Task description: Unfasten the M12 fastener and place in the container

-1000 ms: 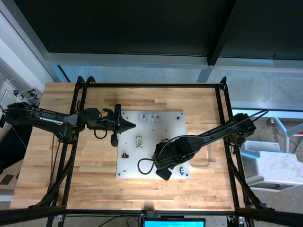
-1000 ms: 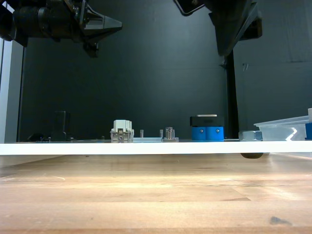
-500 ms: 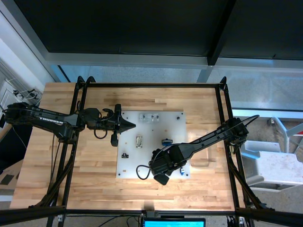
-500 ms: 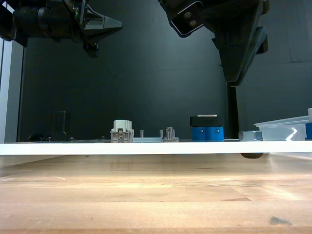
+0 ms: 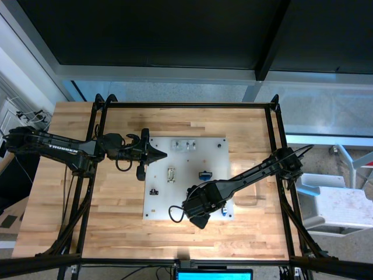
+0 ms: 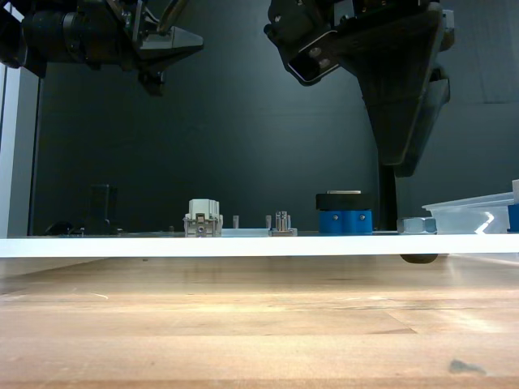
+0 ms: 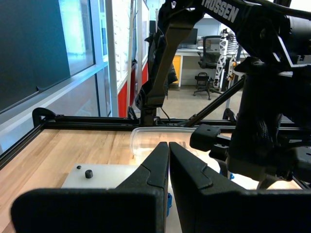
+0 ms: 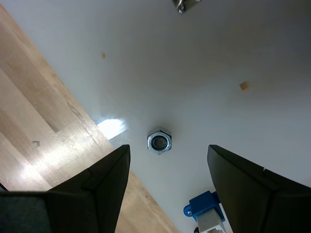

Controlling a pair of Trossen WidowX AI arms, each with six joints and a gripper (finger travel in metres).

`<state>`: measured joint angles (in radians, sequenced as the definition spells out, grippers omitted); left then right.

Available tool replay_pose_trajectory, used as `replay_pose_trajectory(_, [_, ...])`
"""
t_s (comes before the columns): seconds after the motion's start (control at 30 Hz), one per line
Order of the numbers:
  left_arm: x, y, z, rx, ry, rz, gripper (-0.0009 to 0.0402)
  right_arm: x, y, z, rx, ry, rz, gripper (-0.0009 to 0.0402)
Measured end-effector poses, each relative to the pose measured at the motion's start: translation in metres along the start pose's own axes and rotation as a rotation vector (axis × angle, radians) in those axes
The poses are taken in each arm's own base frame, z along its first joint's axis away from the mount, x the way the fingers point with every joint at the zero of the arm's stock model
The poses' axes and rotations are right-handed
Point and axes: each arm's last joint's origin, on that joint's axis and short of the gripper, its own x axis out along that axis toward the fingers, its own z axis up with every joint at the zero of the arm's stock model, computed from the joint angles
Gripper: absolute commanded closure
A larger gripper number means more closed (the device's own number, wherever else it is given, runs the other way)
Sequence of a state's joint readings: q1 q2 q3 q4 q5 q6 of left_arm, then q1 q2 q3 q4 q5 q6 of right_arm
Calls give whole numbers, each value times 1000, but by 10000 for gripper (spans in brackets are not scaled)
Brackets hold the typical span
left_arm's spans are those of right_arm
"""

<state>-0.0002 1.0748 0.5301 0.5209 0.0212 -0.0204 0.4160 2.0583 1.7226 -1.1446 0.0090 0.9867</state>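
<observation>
The M12 fastener, a small silver hex nut with a dark centre, sits low on its stud on the white board, near the board's wooden-table edge. In the low view the nut stands at board level just before the clear container. My right gripper hangs open straight above the nut, one finger on either side, well off the board. The container lies by the board's right edge, and I see nothing in it. My left gripper is shut and empty, parked high over the board's far left edge.
A blue-and-black part stands mid-board, with a white connector and a small silver block to its left. A black post marks the far right corner. The black frame rails ring the table.
My right arm has swung toward the near edge and come lower, bringing its open gripper over the nut. The left arm has stayed where it was.
</observation>
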Motion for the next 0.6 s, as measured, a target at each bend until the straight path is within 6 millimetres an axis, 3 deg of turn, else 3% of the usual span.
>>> replay_pose_trajectory(0.6, [0, 0, 0, 0, 0, 0, 393, 28, 7, -1, -64, 35, -52, 165])
